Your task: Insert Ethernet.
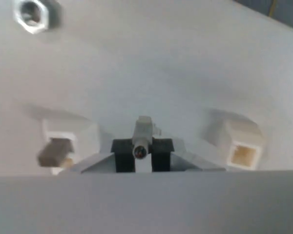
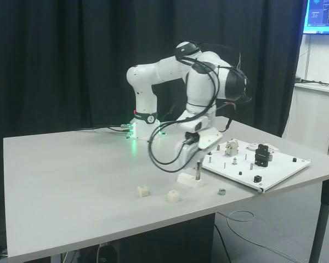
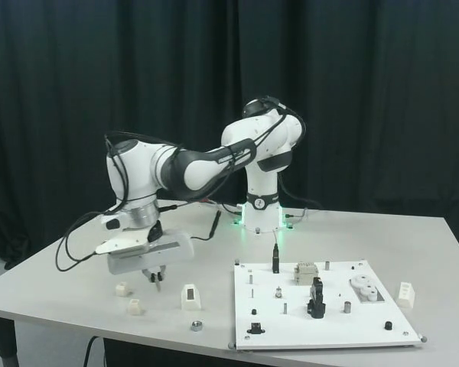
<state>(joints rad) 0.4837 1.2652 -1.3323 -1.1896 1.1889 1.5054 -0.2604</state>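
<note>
In the second room view, going left to right, two small white socket blocks (image 3: pixel 123 289) lie on the table (image 3: pixel 76 275). The gripper (image 3: pixel 154 280) hangs between them, then comes the white task board (image 3: pixel 321 321). It is closed on the Ethernet plug (image 1: pixel 142 139), held upright. I judge the carrying step: next, line the plug up over its socket and press down.

The left white socket block's (image 1: pixel 68 139) opening is hidden behind a blurred plug (image 1: pixel 55 152)
</note>
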